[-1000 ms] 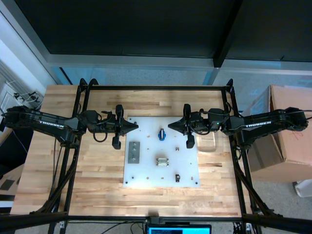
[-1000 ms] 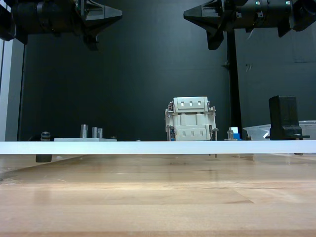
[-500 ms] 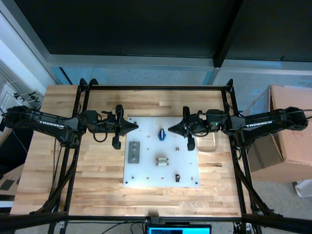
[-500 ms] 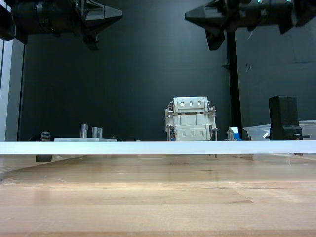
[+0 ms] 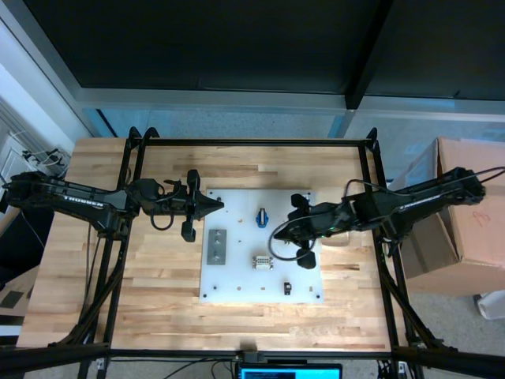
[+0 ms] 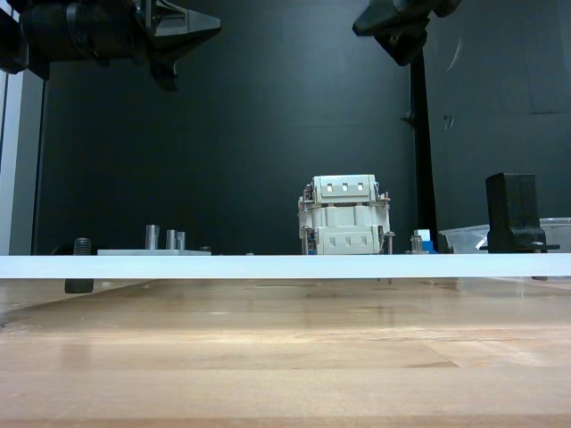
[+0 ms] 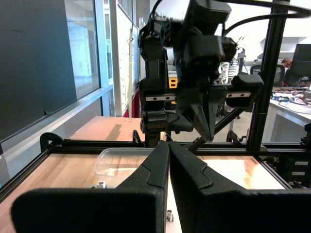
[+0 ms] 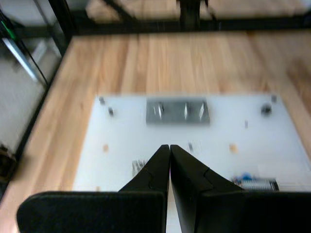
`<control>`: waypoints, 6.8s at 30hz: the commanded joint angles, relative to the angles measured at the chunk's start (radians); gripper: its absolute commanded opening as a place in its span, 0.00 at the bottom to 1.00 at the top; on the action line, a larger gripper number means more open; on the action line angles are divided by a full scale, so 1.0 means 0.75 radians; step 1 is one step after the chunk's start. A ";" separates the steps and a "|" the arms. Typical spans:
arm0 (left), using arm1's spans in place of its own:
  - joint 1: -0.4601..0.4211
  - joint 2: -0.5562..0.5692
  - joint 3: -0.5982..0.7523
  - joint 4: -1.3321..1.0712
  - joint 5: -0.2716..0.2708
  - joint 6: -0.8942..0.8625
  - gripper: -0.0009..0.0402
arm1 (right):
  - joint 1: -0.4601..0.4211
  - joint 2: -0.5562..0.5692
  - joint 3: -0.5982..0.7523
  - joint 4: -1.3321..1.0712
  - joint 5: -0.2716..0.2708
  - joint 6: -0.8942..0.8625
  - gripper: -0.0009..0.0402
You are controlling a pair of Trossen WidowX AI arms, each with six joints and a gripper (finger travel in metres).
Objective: Remove the HAN10E connector from the taskboard and place in the container
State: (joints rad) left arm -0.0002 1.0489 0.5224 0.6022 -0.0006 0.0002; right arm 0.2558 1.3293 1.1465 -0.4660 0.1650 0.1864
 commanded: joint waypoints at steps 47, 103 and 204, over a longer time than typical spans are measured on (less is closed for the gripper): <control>0.000 0.000 0.001 0.001 0.001 0.000 0.02 | 0.017 0.902 1.027 -1.095 -0.085 0.159 0.74; 0.001 0.001 0.001 0.001 0.001 0.000 0.02 | 0.023 0.900 0.615 -0.579 -0.117 0.123 0.19; 0.001 0.000 0.001 0.001 0.001 0.000 0.02 | 0.586 0.015 -0.173 -0.878 -0.033 1.488 0.06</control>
State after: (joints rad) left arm -0.0002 1.0489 0.5224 0.6025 -0.0002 0.0002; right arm 0.6804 1.3437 1.0260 -1.1179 0.1398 1.2671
